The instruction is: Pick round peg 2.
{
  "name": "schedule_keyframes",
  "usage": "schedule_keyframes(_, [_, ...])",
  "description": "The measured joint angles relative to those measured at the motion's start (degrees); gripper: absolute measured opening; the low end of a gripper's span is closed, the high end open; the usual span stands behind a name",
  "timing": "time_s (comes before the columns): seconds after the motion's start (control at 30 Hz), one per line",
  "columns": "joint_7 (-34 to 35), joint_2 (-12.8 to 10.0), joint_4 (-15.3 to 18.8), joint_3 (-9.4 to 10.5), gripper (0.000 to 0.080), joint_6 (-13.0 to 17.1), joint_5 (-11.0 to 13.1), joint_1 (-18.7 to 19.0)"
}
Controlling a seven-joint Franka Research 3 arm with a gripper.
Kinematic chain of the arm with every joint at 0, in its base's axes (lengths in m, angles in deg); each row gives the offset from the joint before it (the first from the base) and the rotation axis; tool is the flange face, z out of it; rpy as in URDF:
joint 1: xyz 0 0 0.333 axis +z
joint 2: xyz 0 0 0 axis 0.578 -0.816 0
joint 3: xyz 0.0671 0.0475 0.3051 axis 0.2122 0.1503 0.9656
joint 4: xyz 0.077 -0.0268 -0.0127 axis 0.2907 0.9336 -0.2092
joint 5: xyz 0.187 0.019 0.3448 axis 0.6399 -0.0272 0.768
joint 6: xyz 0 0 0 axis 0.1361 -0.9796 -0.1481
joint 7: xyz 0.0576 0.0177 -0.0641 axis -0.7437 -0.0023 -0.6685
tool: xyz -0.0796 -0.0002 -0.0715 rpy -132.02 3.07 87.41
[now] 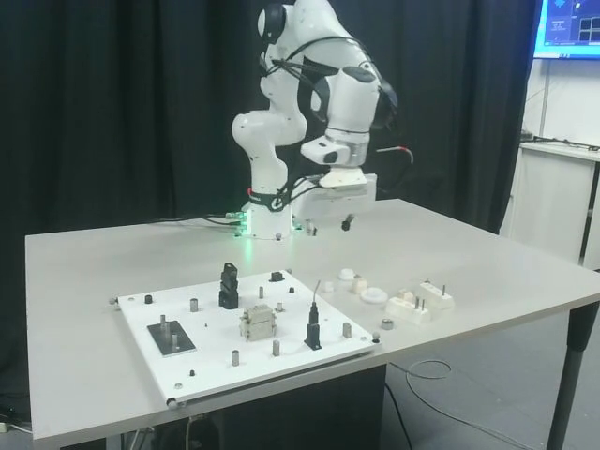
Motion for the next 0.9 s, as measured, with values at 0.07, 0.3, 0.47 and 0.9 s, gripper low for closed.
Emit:
schedule_keyframes(0.07, [0.0,0.0,0.0,0.7,0.08,0.7,0.0,0.2])
schedule_keyframes(0.3, [-1.6,-0.2,0.0,3.25,0.08,3.7,0.0,0.4])
schedule_keyframes(0.47, [-1.7,-1.0,0.0,4.69,0.08,6.3,0.0,0.5])
schedule_keyframes(0.9, [1.8,-4.5,-1.5,7.17,0.08,11.6,1.9,0.6])
